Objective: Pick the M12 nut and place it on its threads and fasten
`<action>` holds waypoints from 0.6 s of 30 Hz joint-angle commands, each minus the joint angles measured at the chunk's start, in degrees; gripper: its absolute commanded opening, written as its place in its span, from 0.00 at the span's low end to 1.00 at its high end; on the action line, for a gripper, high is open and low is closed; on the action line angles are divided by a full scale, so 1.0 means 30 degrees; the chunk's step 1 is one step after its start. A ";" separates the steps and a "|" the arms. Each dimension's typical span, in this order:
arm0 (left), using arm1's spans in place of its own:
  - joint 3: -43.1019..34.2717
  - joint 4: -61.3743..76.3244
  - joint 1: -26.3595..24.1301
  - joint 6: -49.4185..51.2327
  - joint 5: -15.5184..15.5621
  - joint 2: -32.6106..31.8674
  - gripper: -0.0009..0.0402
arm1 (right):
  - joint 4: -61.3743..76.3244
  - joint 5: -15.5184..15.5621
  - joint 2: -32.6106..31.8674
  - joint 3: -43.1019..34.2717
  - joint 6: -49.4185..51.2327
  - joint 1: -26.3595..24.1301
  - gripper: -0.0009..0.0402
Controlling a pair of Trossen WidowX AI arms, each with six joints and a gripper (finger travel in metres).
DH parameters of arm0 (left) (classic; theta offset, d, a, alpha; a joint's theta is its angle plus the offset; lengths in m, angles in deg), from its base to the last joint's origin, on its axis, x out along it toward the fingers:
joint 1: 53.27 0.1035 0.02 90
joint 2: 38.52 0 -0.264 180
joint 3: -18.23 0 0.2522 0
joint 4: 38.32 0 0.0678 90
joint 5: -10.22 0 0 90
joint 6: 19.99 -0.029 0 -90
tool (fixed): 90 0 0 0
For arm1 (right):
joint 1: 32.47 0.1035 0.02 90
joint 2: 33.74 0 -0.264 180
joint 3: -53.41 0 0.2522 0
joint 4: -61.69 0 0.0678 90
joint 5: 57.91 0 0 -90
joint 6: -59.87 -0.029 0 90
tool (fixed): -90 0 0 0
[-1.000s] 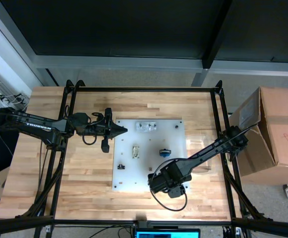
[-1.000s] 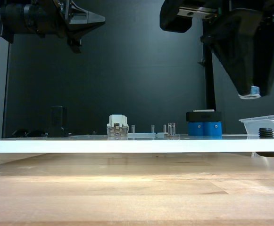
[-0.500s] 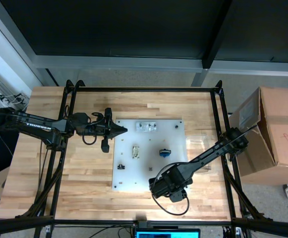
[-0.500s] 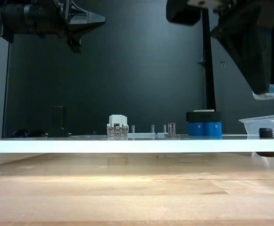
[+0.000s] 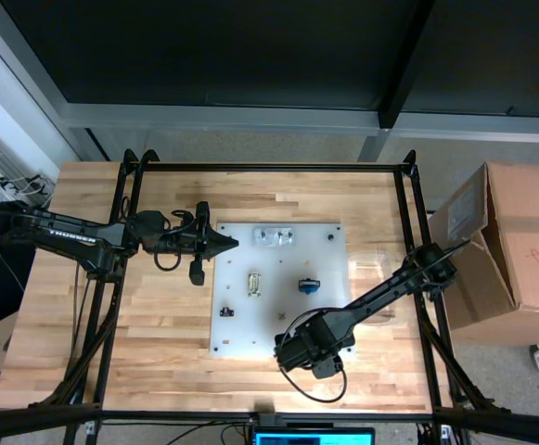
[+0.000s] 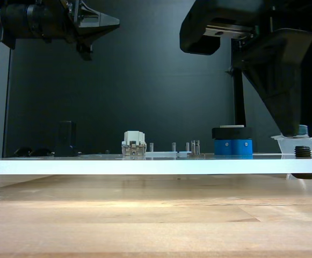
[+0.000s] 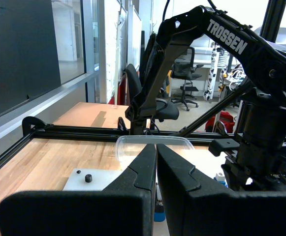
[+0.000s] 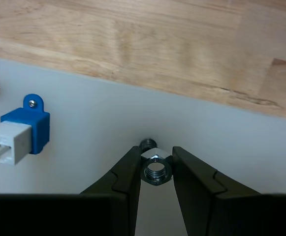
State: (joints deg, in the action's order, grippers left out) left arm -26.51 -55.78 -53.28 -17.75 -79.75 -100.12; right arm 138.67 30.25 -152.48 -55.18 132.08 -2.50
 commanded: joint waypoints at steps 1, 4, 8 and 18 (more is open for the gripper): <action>-0.0007 0.0000 0.0000 0.0000 0.0000 0.0000 0.02 | 0.0022 0.0051 -0.0007 0.0087 0.0007 0.0000 0.04; -0.0007 0.0000 0.0000 0.0000 0.0000 0.0000 0.02 | 0.0007 0.0226 -0.0007 0.0211 -0.0124 -0.0022 0.04; -0.0007 0.0000 0.0000 0.0000 0.0000 0.0000 0.02 | 0.0044 0.0517 -0.0007 0.0211 -0.0474 -0.0029 0.04; -0.0007 0.0000 0.0000 0.0000 0.0000 0.0000 0.02 | -0.0058 0.0481 -0.0328 0.0160 -0.0474 -0.0087 0.04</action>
